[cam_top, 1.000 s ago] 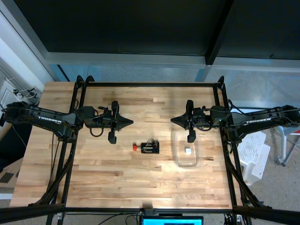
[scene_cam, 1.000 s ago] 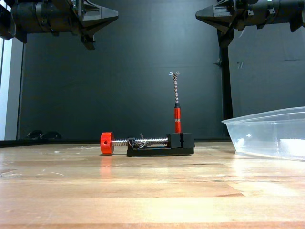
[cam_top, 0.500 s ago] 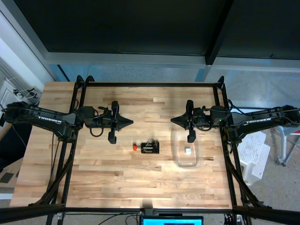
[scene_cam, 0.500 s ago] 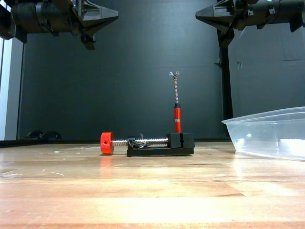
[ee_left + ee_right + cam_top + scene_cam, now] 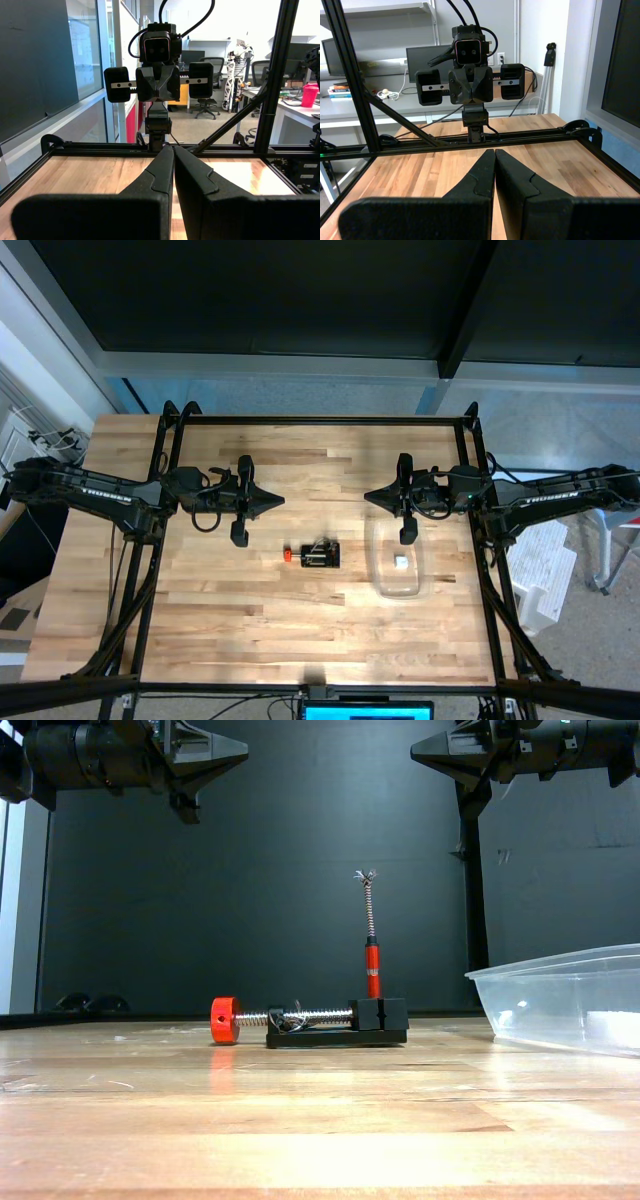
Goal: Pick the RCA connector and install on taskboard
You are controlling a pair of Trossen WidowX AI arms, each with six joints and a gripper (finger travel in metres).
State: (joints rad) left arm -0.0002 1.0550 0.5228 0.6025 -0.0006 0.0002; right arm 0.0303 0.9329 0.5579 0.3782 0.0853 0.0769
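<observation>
The black vise (image 5: 337, 1022) with its red knob (image 5: 224, 1019) lies mid-table, also seen from above as the vise (image 5: 321, 556). The red connector (image 5: 372, 969) stands upright on it, its braided cable (image 5: 369, 908) rising free with nothing holding it. The clear tray (image 5: 396, 558) holds only the white block (image 5: 400, 562). My left gripper (image 5: 280, 501) hangs high over the table left of the vise, shut and empty, its fingers (image 5: 192, 172) pressed together. My right gripper (image 5: 367, 498) hangs high beside the tray, shut and empty, fingers (image 5: 480, 175) closed.
A black frame (image 5: 320, 421) runs along the table's far edge and sides. The tray (image 5: 570, 997) stands at the right in the low view. Bare wood lies in front of the vise.
</observation>
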